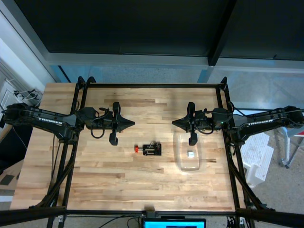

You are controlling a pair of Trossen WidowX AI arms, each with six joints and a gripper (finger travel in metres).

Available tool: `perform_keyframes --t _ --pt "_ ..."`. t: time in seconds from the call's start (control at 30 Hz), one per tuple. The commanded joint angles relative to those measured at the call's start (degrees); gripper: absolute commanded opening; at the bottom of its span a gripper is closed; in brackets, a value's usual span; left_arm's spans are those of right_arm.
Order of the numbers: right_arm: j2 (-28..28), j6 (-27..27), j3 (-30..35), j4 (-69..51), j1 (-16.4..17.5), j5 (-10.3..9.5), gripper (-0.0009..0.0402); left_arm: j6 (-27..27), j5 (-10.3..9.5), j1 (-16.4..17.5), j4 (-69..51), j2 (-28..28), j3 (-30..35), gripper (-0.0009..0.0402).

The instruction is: Pick the RCA connector and install on taskboard

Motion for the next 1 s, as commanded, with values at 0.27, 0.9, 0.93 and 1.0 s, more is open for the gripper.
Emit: perform_keyframes --t 0.27,0.9,0.93,1.0 --pt "0.0 -0.2 0.0 0.3 0.0 0.04 0.0 0.0 0.0 0.0 0.0 0.0 0.0 0.0" --pt "0.0 -0.7 0.0 0.9 0.0 2.01 0.0 0.0 0.0 0.0 0.0 0.0 0.0 0.0" --pt "0.0 -0.7 0.0 0.9 0.0 2.01 0.0 0.0 0.0 0.0 0.0 0.0 0.0 0.0" --pt "0.0 -0.7 0.0 0.9 0.0 2.01 0.0 0.0 0.0 0.0 0.0 0.0 0.0 0.0"
